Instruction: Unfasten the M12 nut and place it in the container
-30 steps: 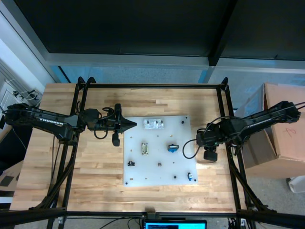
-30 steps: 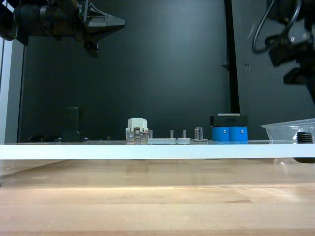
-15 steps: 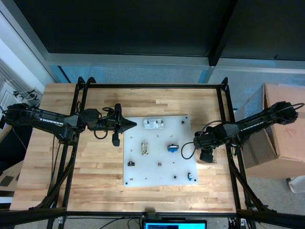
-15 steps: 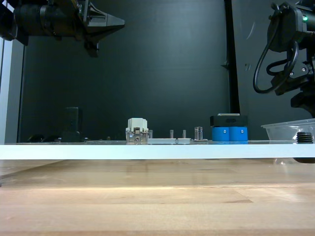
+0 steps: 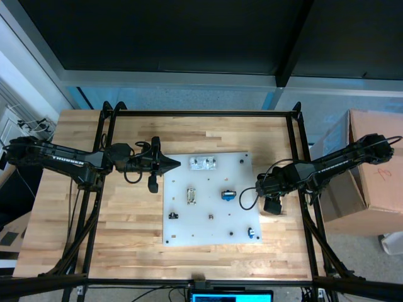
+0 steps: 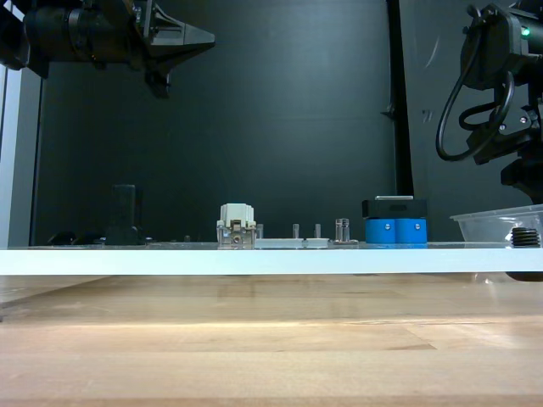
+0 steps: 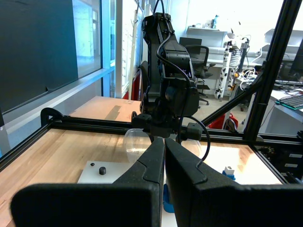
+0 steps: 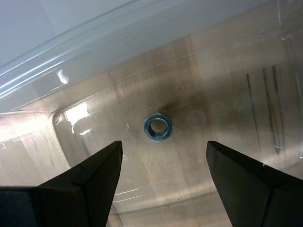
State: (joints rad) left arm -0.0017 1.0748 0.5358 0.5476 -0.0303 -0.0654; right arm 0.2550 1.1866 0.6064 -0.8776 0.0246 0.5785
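Right gripper (image 8: pixel 163 144): fingers (image 8: pixel 85 184) spread wide apart, gripping nothing, aimed straight down into the clear container (image 8: pixel 227 109).

M12 nut (image 8: pixel 157 127): directly beneath the gap between those fingers, a little beyond the tips. Lying flat and free on the container floor, bore facing up, touching neither finger, off its stud.

High view: right gripper (image 5: pixel 272 204) just beyond the right edge of the white board (image 5: pixel 208 217), poised over the container, the container itself largely hidden underneath.

Low view: container wall (image 6: pixel 501 222) just below the right arm (image 6: pixel 496 76). Black ribbed stud (image 6: pixel 526 237) in front of that wall, ribs bare.

Left gripper (image 7: pixel 164 156): fingers pressed together, nothing between them, pointed level across the board toward the right arm (image 7: pixel 165 94) and the container (image 7: pixel 137 144) straight ahead. High view: left gripper (image 5: pixel 175 165) at the board's far left corner, well apart from the right gripper. Low view: left gripper (image 6: pixel 204 36) raised well above the board.

Between the two grippers, down on the board: blue connector block (image 6: pixel 394 229), beige connector (image 6: pixel 236 225), silver post (image 6: pixel 342 229).
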